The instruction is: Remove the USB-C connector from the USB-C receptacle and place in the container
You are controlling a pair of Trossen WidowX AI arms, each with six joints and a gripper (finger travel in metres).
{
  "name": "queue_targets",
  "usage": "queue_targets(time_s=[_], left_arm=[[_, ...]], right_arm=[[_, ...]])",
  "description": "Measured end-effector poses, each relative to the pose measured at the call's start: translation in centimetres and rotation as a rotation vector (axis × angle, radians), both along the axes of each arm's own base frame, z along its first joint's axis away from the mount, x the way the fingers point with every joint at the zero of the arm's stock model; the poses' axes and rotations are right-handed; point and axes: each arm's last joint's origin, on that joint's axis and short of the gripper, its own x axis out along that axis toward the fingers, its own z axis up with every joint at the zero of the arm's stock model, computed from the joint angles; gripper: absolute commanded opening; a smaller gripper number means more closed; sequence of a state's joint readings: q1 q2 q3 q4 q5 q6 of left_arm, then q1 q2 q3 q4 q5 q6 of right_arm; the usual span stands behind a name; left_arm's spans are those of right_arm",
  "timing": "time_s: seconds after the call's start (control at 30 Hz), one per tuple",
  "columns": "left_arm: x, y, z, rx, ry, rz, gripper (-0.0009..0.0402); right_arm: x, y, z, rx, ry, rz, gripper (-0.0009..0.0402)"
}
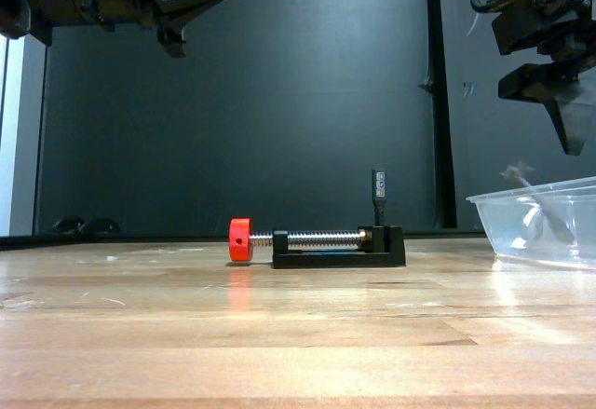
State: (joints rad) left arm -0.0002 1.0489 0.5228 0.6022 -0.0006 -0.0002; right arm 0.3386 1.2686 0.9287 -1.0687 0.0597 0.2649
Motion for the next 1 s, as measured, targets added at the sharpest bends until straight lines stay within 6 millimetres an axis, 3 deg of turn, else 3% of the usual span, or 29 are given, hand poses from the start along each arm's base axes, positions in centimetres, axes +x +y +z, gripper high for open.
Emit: queue_targets(time_s=[0.2, 0.43, 0.67, 0.93, 1.0], left_arm=[[0.0, 0.0, 0.0, 0.0, 0.0, 0.0, 0.0], [0.0, 0.0, 0.0, 0.0, 0.0, 0.0, 0.0], [0.0, 0.0, 0.0, 0.0, 0.0, 0.0, 0.0], [0.0, 0.0, 0.0, 0.0, 0.0, 0.0, 0.0], [0.0, 0.0, 0.0, 0.0, 0.0, 0.0, 0.0]], right_arm=[[0.1, 0.0, 0.2, 0.002, -0.007, 0.0, 0.025], [0.1, 0.0, 0.4, 0.008, -0.017, -0.021, 0.0226], [0.6, -1.9, 3.5, 0.024, -0.264, -0.096, 0.0141], [2.5, -4.0, 7.1, 0.032, -0.693, -0.059, -0.0006], [2.9, -4.4, 7.8, 0.024, -0.783, -0.047, 0.0007]])
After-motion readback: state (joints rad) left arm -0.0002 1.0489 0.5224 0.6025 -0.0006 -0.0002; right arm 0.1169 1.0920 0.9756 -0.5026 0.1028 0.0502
